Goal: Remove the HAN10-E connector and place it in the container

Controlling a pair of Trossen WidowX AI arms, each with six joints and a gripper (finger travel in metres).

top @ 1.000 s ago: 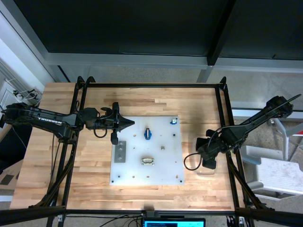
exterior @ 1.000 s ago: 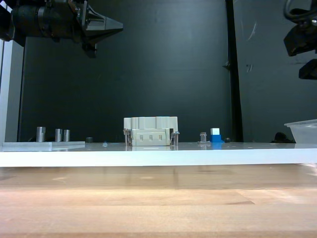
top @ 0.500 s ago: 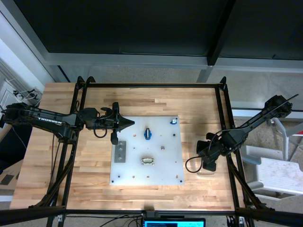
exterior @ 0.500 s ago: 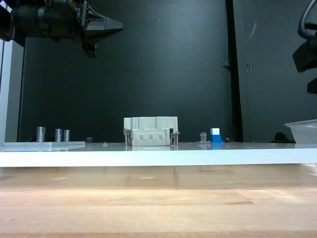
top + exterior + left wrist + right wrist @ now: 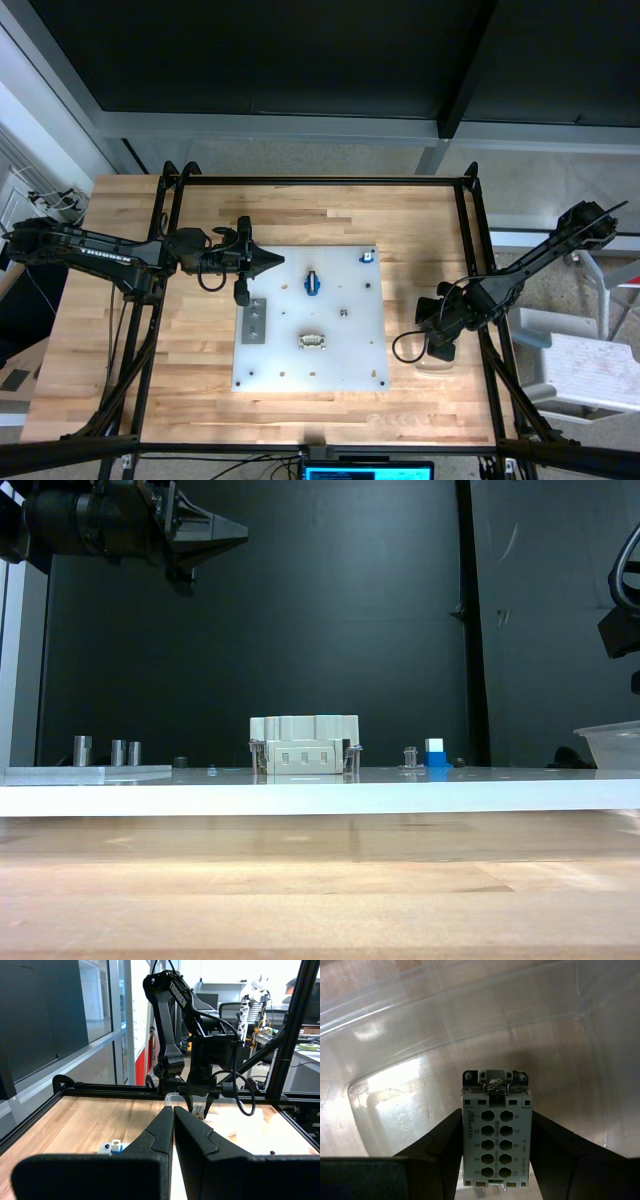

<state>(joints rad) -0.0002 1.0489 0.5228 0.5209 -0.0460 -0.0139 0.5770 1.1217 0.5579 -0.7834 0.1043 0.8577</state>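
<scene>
R gripper clamps HAN10-E connector over container; L gripper over board.

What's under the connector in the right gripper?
The container: its clear floor shows bare around the HAN10-E connector, gripped by the right gripper; the patch behind connector and fingers is hidden. Left gripper sits shut over the board's far-left corner.

White board seen edge-on upon the wooden table

A beige housing is seated mid-board, with grey pegs to its left and a blue part to its right. The left gripper is held high, its fingers pressed together. The right gripper is partly seen above the container.
</scene>
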